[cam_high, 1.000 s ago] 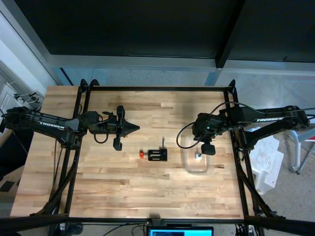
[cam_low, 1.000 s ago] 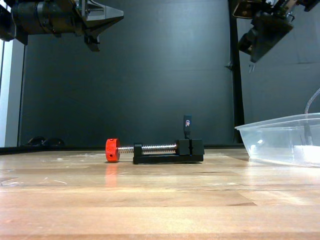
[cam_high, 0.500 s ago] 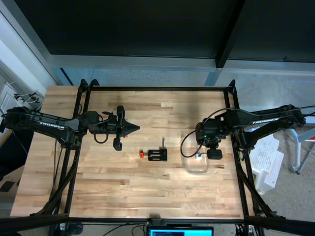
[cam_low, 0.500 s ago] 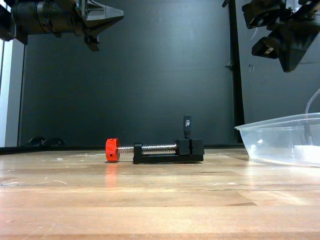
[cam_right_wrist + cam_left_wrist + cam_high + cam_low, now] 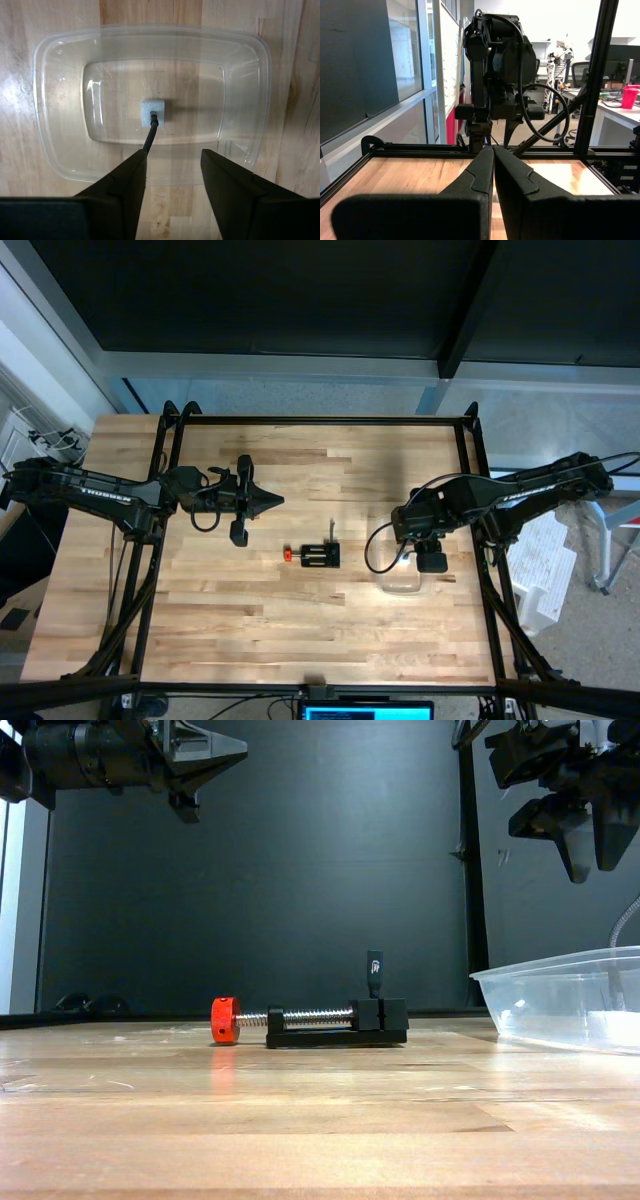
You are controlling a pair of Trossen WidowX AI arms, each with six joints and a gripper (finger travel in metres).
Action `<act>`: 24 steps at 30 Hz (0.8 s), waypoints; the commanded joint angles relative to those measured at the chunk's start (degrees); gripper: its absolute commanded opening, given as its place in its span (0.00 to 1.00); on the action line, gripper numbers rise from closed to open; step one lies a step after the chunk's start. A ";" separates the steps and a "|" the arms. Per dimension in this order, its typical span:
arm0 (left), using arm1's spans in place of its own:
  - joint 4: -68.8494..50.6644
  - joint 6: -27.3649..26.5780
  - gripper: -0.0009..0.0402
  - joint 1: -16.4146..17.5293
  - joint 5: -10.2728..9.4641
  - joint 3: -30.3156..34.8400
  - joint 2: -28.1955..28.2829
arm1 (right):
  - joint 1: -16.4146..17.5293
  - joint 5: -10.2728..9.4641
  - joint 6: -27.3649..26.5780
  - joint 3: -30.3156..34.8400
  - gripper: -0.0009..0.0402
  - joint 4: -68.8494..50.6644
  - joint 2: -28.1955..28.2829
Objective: Pick the USB-C connector and install on taskboard
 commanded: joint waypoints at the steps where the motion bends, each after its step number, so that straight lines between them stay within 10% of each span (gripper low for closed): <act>1: 0.00 0.02 0.02 0.00 0.00 0.02 0.00 | 0.31 0.07 0.66 -0.26 0.46 0.35 0.94; 24: 0.00 0.02 0.02 0.00 0.00 0.02 0.00 | 3.74 0.42 4.61 -6.56 0.51 8.15 4.37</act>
